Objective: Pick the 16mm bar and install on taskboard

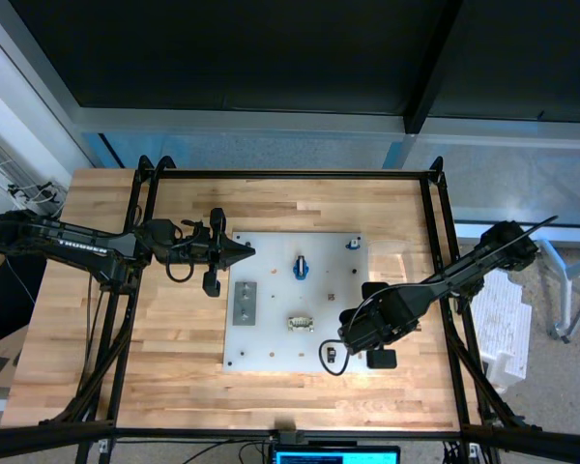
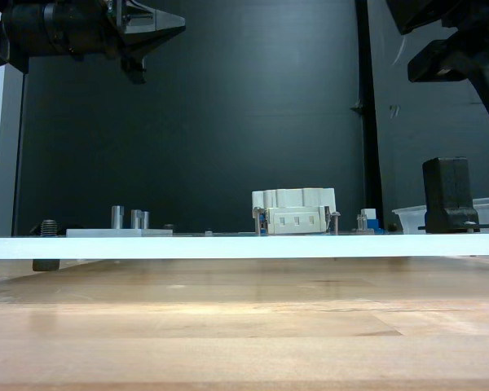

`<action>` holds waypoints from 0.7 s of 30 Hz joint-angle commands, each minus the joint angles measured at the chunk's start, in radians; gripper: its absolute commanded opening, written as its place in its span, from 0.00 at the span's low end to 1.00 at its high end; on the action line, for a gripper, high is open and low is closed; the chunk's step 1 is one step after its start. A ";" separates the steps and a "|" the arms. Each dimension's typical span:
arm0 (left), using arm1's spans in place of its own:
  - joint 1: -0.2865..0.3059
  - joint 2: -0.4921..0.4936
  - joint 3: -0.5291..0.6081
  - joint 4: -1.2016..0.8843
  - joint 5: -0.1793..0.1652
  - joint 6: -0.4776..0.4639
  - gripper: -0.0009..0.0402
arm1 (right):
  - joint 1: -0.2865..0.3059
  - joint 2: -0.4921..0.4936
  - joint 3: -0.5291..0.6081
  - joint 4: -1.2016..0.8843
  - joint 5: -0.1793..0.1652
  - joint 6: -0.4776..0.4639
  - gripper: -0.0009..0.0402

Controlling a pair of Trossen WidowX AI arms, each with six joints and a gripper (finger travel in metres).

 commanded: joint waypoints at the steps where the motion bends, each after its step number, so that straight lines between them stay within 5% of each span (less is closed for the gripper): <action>1: 0.000 0.000 0.000 0.000 0.000 0.000 0.02 | 0.013 0.023 0.021 0.001 -0.001 0.019 0.03; 4: 0.000 0.000 0.000 0.000 0.000 0.000 0.02 | 0.024 0.043 0.041 0.004 -0.024 0.019 0.03; 21: 0.000 0.000 0.000 0.000 0.000 0.000 0.02 | 0.074 0.093 0.037 0.093 -0.015 0.089 0.03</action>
